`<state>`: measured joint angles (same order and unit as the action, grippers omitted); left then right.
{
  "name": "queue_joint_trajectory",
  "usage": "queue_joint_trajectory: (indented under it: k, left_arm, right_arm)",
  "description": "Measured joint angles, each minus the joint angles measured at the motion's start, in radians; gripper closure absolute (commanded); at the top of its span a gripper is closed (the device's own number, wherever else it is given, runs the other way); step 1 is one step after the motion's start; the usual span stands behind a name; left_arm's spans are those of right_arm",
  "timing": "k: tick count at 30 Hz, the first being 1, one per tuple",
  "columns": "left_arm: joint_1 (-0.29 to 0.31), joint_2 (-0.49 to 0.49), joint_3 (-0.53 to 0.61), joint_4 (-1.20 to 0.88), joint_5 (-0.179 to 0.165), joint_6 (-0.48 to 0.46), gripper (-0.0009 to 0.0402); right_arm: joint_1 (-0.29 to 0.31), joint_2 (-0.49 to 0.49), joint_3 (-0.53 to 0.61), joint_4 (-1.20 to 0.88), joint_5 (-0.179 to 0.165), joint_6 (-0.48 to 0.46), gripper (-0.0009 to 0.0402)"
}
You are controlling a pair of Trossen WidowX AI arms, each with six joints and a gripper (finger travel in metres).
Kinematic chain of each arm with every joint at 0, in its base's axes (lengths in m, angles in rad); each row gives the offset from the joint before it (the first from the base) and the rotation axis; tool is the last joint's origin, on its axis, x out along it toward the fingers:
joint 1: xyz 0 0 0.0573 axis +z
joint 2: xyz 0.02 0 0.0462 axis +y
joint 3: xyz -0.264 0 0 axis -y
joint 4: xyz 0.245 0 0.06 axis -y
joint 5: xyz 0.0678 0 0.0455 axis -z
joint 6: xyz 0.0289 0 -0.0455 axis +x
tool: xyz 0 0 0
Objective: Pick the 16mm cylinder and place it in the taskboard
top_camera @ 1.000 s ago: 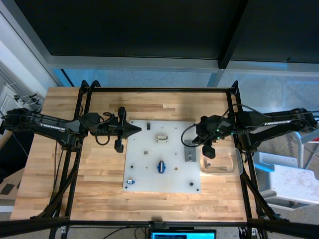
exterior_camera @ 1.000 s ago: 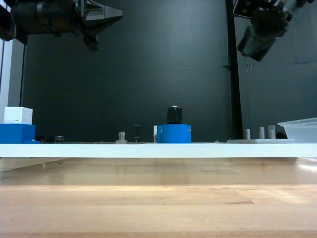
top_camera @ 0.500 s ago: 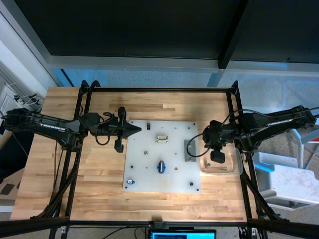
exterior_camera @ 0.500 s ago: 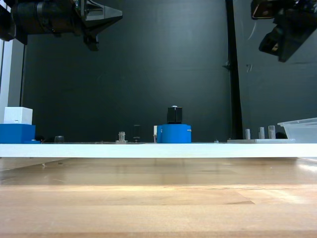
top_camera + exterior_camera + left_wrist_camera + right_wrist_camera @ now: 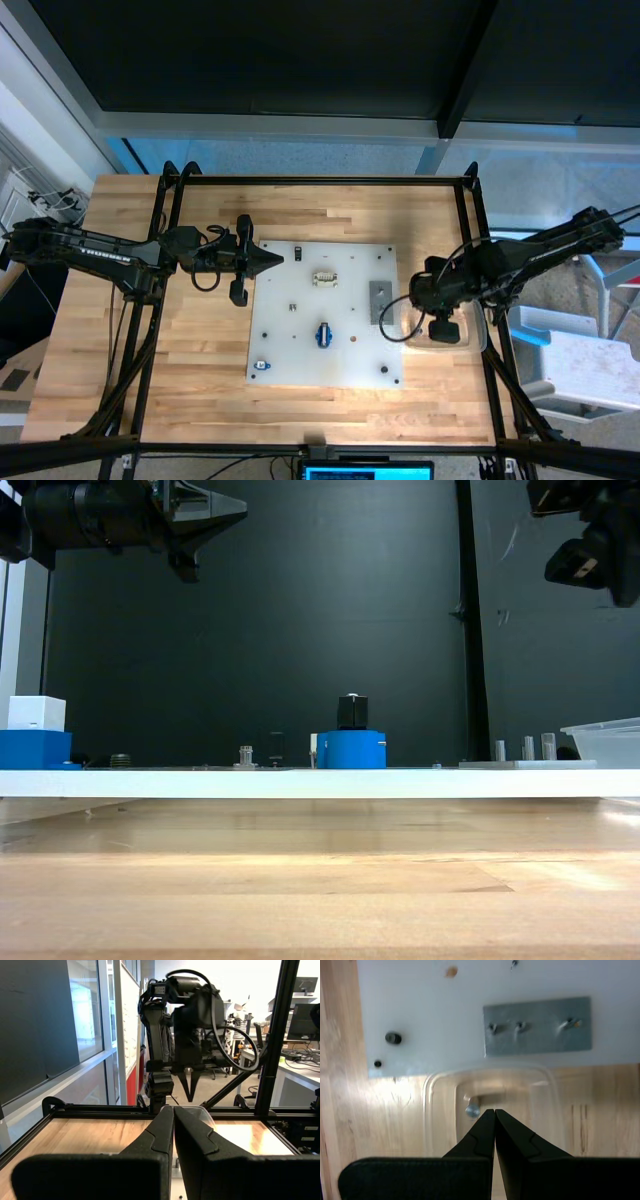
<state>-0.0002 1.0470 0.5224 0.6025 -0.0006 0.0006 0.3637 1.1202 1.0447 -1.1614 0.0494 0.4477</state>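
Right gripper (image 5: pixel 494 1111) is hovering over the clear tray (image 5: pixel 426 1110), fingers pressing together. 16mm cylinder (image 5: pixel 472 1110) is lying inside that tray, just beside the taskboard (image 5: pixel 300 340). Left gripper (image 5: pixel 272 258) is hanging above the taskboard's left edge, fingers pressing together too.

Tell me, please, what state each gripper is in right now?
Left gripper: shut, empty, high beside the taskboard's left edge.
Right gripper: shut, empty, above the clear tray.
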Motion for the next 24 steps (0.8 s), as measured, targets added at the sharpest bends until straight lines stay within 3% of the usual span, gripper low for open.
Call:
queue_joint_trajectory:
  k: [8, 13, 24]
  left_arm:
    - [0.0, 0.0, 0.0, 0.0, 0.0, 0.0, 0.0393]
    - [0.0, 0.0, 0.0, 0.0, 0.0, 0.0, 0.0393]
    - [0.0, 0.0, 0.0, 0.0, 0.0, 0.0, 0.0393]
  right_arm:
    - [0.076, 0.056, 0.0, -0.02, 0.011, 0.047, 0.0393]
    - [0.086, 0.071, -0.001, -0.019, 0.037, 0.071, 0.0393]
    - [0.095, 0.097, -0.002, -0.02, 0.037, 0.074, 0.0392]
